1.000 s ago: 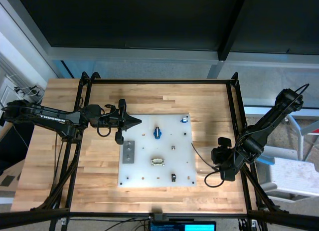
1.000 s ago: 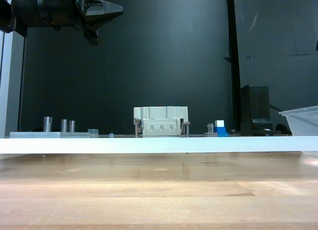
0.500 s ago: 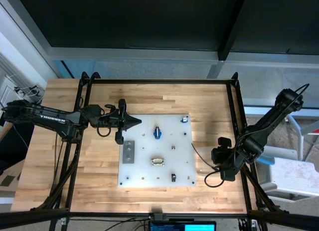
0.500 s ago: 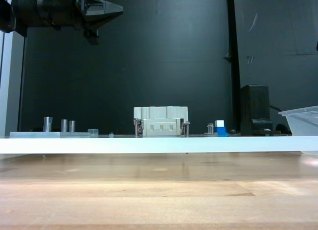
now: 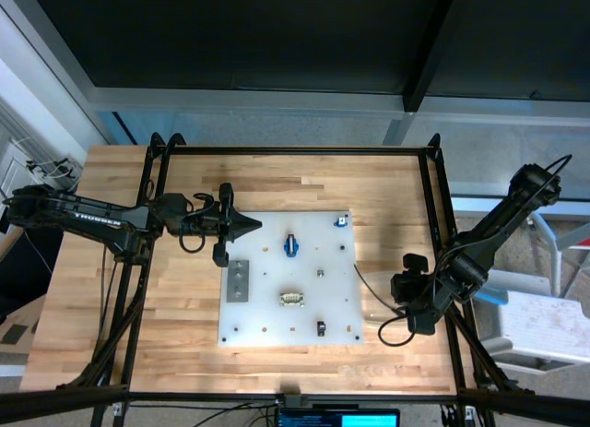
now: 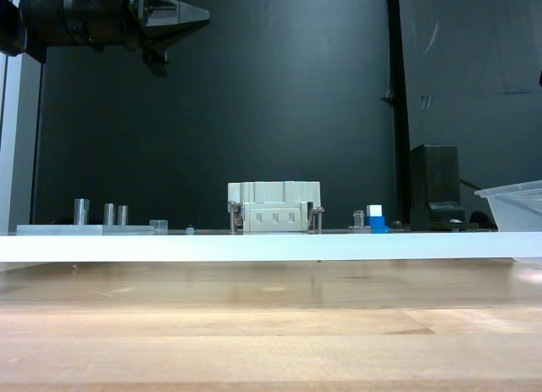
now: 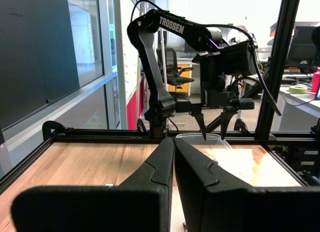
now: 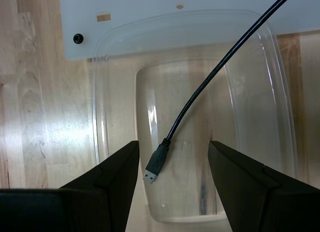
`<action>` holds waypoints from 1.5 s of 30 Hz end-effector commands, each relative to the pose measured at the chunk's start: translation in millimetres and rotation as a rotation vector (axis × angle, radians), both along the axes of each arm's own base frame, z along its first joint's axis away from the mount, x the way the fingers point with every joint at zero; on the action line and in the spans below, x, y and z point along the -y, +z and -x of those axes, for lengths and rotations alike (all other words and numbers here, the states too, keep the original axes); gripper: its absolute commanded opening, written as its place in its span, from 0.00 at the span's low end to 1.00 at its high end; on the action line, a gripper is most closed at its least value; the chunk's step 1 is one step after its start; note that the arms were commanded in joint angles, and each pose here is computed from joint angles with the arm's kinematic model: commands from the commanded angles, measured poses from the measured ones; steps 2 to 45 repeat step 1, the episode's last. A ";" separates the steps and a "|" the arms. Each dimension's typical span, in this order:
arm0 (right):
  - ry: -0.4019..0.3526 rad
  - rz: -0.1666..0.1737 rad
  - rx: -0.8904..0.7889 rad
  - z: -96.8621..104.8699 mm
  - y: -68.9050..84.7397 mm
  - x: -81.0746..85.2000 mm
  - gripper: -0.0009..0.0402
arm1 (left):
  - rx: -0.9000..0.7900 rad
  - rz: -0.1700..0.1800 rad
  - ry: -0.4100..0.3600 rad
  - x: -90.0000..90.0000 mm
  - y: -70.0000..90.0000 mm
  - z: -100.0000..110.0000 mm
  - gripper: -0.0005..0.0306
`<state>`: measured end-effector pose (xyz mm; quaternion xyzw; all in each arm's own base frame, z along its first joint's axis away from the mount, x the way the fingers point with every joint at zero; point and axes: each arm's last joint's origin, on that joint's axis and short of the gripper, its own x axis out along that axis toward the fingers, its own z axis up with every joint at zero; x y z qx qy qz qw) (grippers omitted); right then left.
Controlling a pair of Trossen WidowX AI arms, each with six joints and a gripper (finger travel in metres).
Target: Remove the USB connector from the USB hub and place in the container
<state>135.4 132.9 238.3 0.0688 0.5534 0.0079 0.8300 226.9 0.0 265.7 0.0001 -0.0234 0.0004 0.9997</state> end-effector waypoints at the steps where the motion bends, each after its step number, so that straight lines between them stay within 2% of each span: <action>1: 0.000 0.000 0.000 0.0 0.0 0.0 0.49 | 0.000 0.000 0.000 0.0 0.1 -0.1 0.02; 45: 0.000 0.000 0.000 0.0 0.0 0.0 0.49 | 0.000 0.000 0.000 0.0 0.1 -0.1 0.02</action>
